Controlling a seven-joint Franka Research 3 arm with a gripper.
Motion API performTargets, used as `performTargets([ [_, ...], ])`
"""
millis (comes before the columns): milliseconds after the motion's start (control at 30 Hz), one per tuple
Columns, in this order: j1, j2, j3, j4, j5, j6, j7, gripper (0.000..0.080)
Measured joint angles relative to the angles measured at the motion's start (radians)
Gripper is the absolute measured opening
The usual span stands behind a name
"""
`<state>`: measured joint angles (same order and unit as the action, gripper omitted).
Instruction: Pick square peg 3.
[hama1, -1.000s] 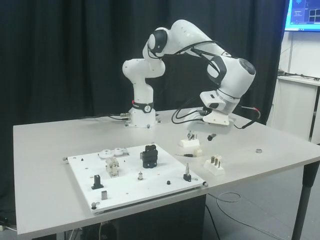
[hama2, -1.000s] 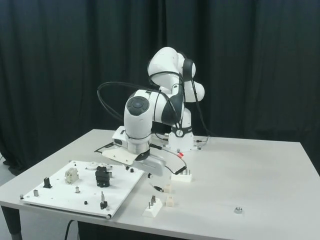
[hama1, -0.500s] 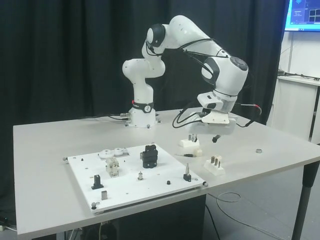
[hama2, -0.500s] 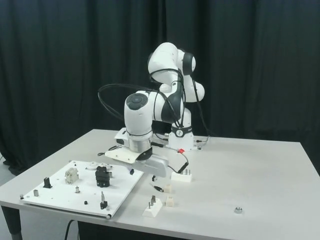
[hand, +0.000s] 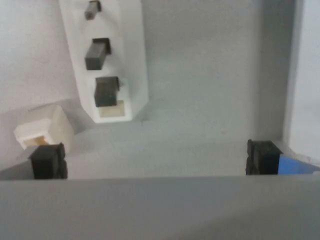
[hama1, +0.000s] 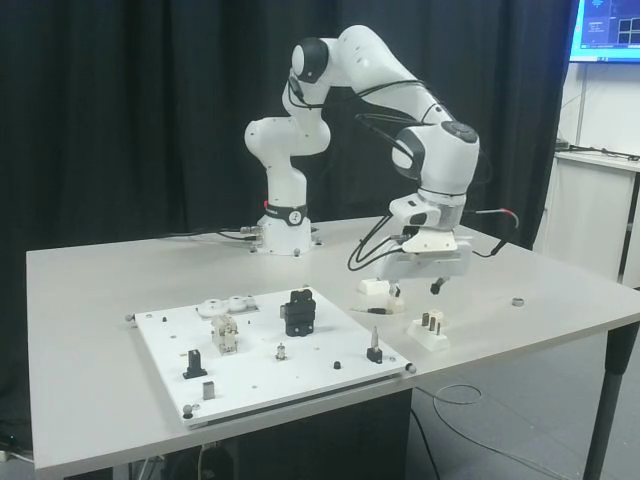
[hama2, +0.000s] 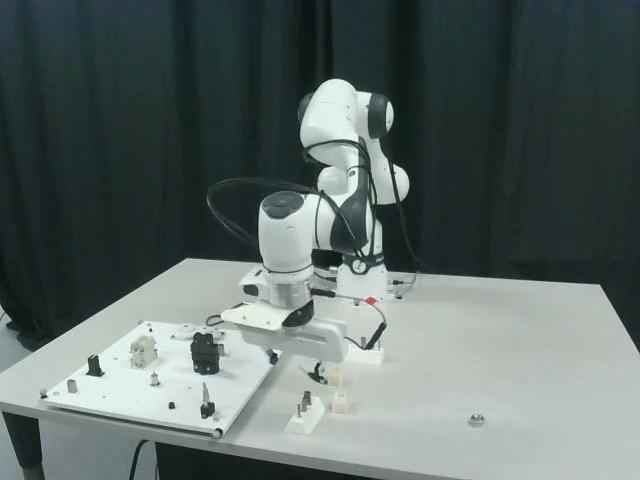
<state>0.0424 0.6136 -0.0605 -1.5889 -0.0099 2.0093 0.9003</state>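
Observation:
A white holder carries three dark square pegs in a row, and the thickest one stands at the end nearest a small white cube. The same holder sits on the grey table near its front edge, right of the white board; it also shows in the second room view. My gripper is open, its black fingertips wide apart with nothing between them. The gripper hovers above the table, just behind and left of the holder, in no contact with the pegs.
The white assembly board with several small fixtures lies to the left of the gripper. A second white block sits under the hand, with a small dark part in front of it. A nut lies farther right.
The arm has swung toward the table's front. The hand has levelled out and come lower, closer to the peg holder. The pegs and blocks have not moved.

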Motion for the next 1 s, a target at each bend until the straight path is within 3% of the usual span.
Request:
performTargets([
  [433, 0.026, -0.038, 0.001, -0.142, 0.006, 0.205, -0.001, 0.08],
  [1000, 0.042, -0.043, 0.0, -0.215, 0.018, 0.342, 0.024, 0.08],
])
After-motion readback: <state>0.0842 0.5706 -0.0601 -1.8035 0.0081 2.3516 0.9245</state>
